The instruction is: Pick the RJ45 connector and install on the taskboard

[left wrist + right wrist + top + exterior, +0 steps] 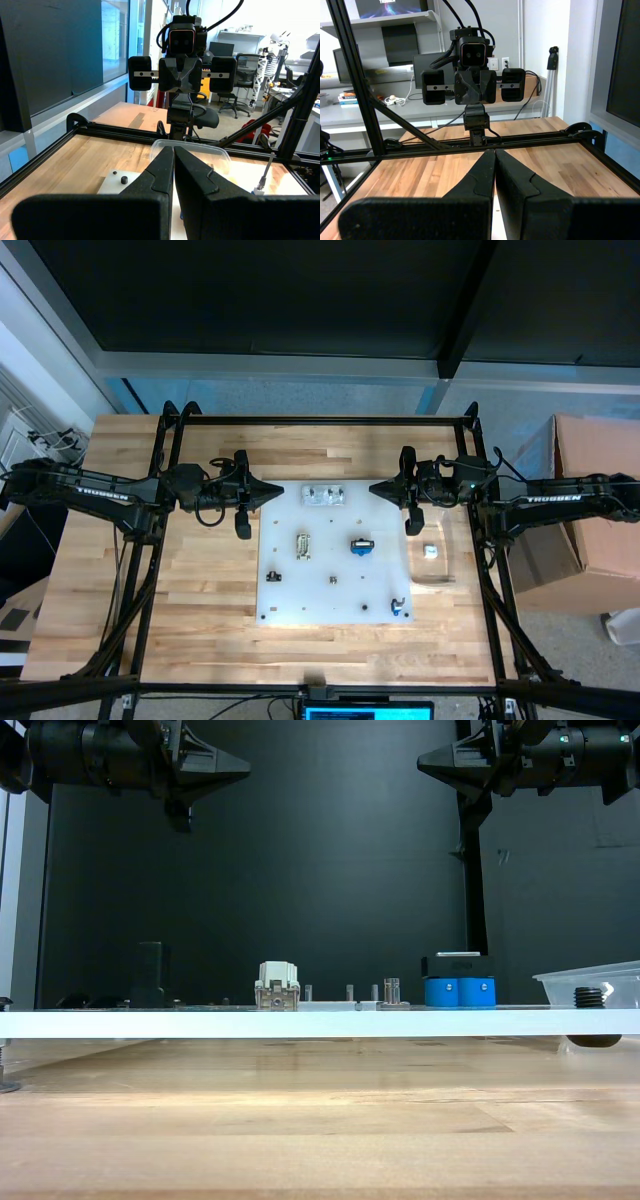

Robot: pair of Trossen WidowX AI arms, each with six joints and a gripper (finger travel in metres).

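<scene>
Right gripper [374,488]: my fingers are pressed together on nothing, raised above the board's [300,590] far right edge. Left gripper [279,490]: likewise closed and empty, raised opposite at the far left. Connector: in neither gripper. I cannot tell whether it sits in the jack [398,607] or the tray [452,540].

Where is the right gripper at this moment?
In the high view the right gripper hangs shut and empty over the white board's far right corner, facing the left gripper, farther back than the clear tray.
</scene>
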